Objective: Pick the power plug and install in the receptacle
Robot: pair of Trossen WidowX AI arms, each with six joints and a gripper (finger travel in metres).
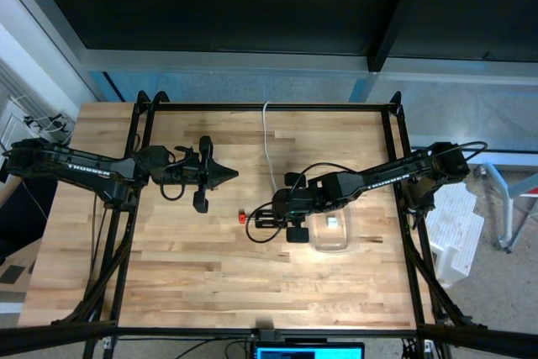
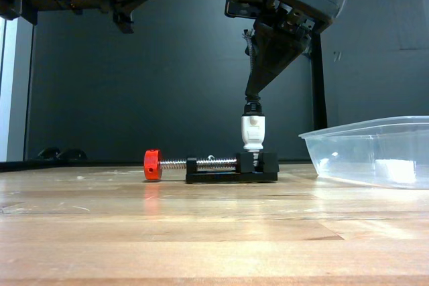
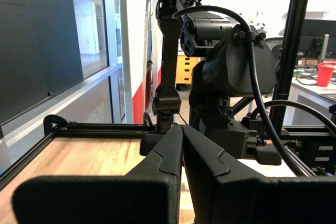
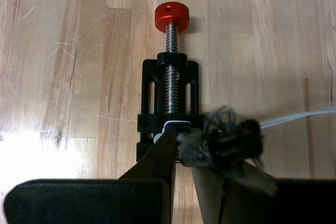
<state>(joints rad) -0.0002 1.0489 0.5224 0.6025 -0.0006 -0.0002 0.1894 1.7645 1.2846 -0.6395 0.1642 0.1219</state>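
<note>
The white receptacle (image 2: 253, 132) stands upright, clamped in a black vise (image 2: 231, 166). The small dark power plug (image 2: 252, 107) sits on top of it, pinched in the tips of my right gripper (image 2: 253, 100), which points straight down and is shut on the plug. In the right wrist view, a sliver of the receptacle (image 4: 176, 126) shows just beyond the right gripper (image 4: 181, 141), and the plug is hidden behind the fingers. My left gripper (image 1: 225, 174) hangs shut above the left half of the table, away from the vise (image 1: 267, 219).
The vise's red knob (image 2: 152, 165) sticks out to the left. A clear plastic tray (image 2: 375, 155) holding a small white block (image 1: 331, 222) stands right of the vise. The receptacle's thin white cable (image 1: 269, 145) runs to the table's far edge.
</note>
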